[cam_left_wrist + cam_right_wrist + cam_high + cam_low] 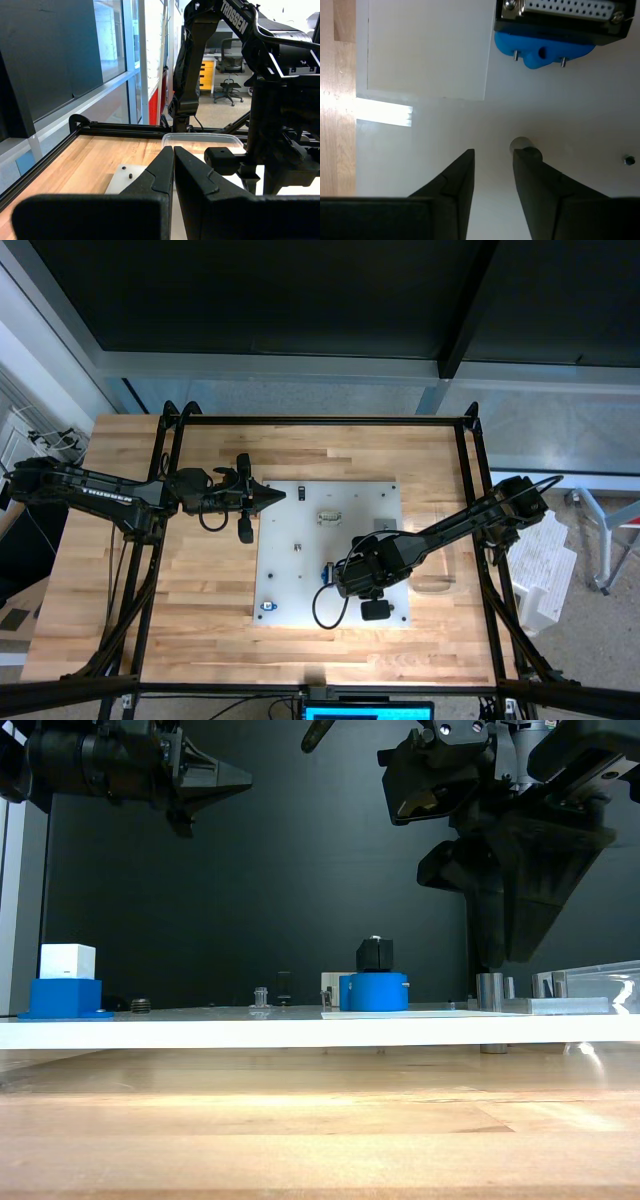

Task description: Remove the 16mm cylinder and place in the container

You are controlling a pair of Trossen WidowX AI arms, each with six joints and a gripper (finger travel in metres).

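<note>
The 16mm cylinder [520,145], a short grey round peg, stands upright in the white task board [300,595]. In the low view the cylinder [489,991] sits right under the right arm's fingers. My right gripper [492,155] hangs open just over the board, and the peg lies at the tip of one finger [530,165], not between the two. Its body hides the peg in the high view, where the right gripper [345,575] is over the board's middle. The clear container [440,562] lies right of the board. My left gripper [272,496] is shut and empty, held high at the board's left edge.
A blue connector piece [545,47] with a metal plug sits just beyond the peg. A blue block topped by a white cube [66,984] and a blue round piece [378,988] stand on the board. Tiny pegs [260,996] stand between them. A black frame [320,421] rims the table.
</note>
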